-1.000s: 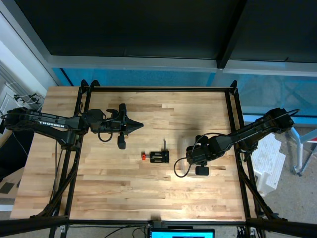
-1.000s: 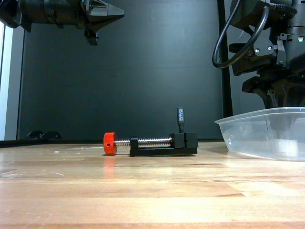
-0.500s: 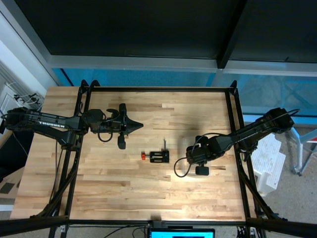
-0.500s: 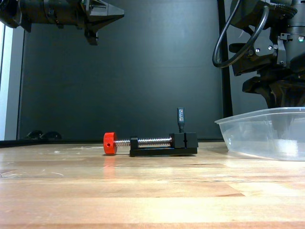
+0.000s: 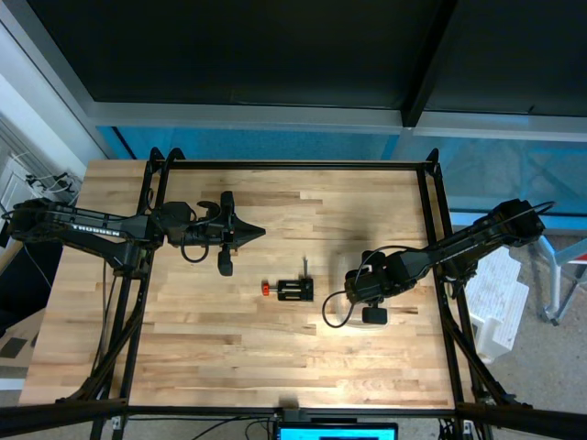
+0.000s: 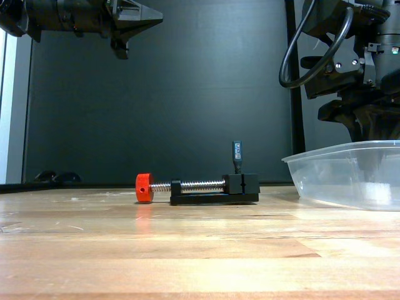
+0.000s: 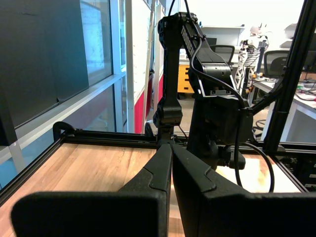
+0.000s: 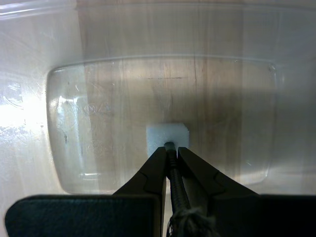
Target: Pick the usb-c connector and install on the hub
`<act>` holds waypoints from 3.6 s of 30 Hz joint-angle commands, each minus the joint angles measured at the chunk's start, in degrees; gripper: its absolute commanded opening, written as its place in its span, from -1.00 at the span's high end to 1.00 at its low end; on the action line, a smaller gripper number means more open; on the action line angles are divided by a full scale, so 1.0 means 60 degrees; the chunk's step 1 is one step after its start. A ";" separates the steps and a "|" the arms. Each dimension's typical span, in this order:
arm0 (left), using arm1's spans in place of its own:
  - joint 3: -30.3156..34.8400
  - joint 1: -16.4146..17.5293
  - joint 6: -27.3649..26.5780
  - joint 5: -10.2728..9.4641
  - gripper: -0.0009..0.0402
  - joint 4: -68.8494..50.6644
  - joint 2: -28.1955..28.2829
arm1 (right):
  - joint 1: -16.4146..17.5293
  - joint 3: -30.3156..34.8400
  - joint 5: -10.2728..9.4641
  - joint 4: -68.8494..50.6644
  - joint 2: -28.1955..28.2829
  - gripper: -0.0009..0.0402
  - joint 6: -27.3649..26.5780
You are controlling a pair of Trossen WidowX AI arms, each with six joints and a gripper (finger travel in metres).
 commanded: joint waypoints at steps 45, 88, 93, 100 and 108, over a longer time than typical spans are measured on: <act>0.0004 0.0004 0.0004 0.0004 0.96 0.0000 0.0000 | -0.0229 0.2590 0.0091 -0.3209 -0.1512 0.96 -0.0437; 0.0004 0.0004 0.0004 0.0000 0.96 0.0000 0.0000 | -0.1173 0.5282 0.0084 -0.1880 0.1534 0.96 -0.1701; 0.0004 0.0004 0.0004 0.0000 0.96 0.0000 0.0000 | -0.1213 0.5512 0.0080 -0.1759 0.1887 0.96 -0.1701; 0.0004 0.0004 0.0004 0.0004 0.96 0.0000 0.0000 | -0.1235 0.5967 0.0080 -0.1738 0.2346 0.96 -0.1800; 0.0004 0.0004 0.0004 0.0004 0.96 0.0000 0.0000 | -0.1290 0.6448 0.0080 -0.1734 0.2776 0.96 -0.1956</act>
